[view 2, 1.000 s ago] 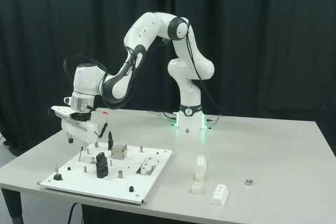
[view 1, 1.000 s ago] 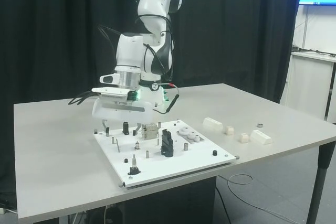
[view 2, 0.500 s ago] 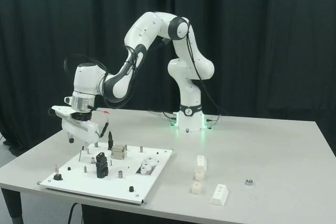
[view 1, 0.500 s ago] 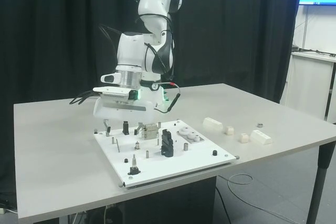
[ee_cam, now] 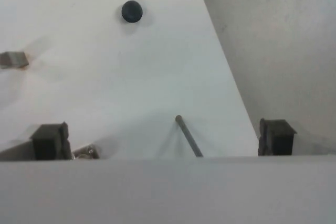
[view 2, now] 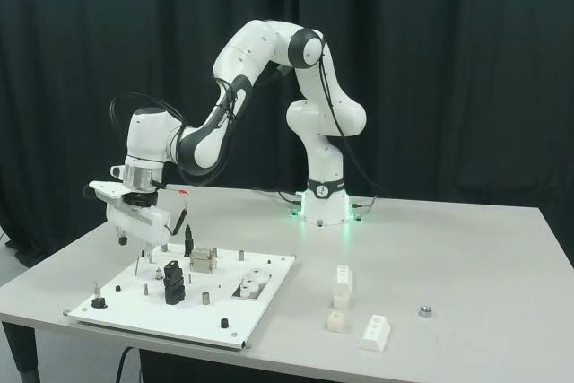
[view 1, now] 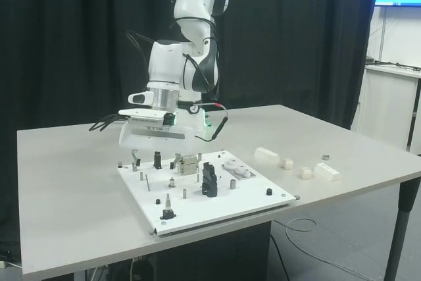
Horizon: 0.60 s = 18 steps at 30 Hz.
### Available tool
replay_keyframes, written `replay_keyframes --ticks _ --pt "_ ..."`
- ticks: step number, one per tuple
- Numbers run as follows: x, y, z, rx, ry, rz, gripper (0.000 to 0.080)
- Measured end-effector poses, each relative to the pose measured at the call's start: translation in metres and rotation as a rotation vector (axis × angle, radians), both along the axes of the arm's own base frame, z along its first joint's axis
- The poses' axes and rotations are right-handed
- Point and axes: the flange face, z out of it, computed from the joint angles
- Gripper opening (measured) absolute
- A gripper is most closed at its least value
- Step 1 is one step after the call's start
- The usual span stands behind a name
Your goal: Insert round peg 1.
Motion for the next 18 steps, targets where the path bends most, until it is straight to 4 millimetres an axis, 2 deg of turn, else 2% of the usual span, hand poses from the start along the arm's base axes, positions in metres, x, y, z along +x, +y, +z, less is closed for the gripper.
replay_keyframes --ticks 18 --pt "-0.0007 0.0005 -0.0004 0.007 0.004 -0.022 0.08"
